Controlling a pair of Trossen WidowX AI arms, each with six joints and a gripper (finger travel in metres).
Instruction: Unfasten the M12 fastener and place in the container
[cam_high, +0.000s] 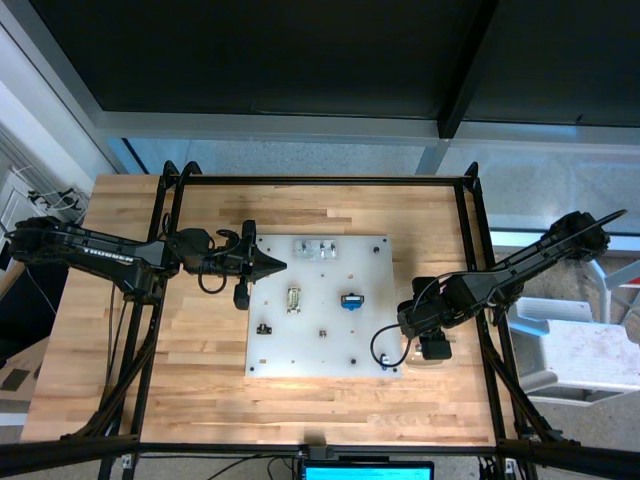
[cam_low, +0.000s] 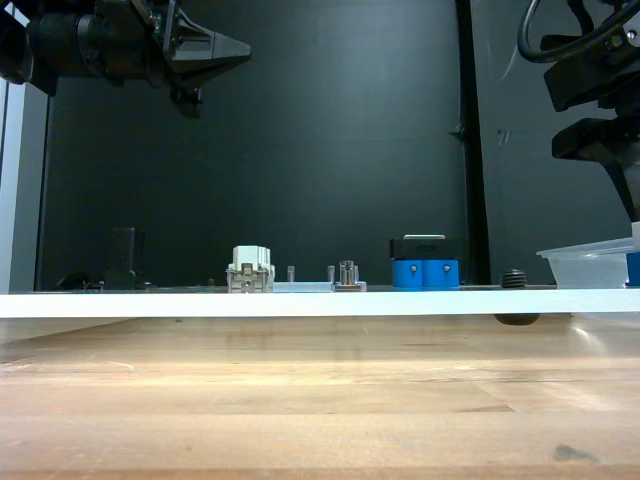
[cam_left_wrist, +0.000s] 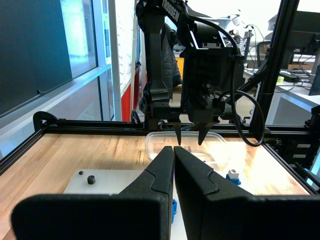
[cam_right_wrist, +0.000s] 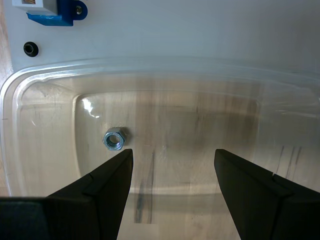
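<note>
At the near right edge of the white board (cam_high: 320, 335), the black stud (cam_low: 514, 279) is seen in the low view with its ribs bare and nothing seated on it. Just beside the board on that side lies the container (cam_low: 590, 262), which is cut off by the frame edge in the low view and largely covered by the right arm in the high view, so that only a little of its outline can be made out there. The M12 nut (cam_right_wrist: 115, 139) is shown plainly only by the right wrist camera: it lies flat on the floor of the clear tray, towards one rounded corner and apart from the walls. The right gripper (cam_right_wrist: 172, 152) is held above the tray with its fingers spread wide and nothing between them; the nut lies just beyond one fingertip, untouched. Farther back, at the board's left edge, the left gripper (cam_high: 272, 266) is held well above the surface, pointing inward, with its fingers (cam_left_wrist: 162, 165) pressed together on nothing. The nut cannot be found in the high view or in the low view.
</note>
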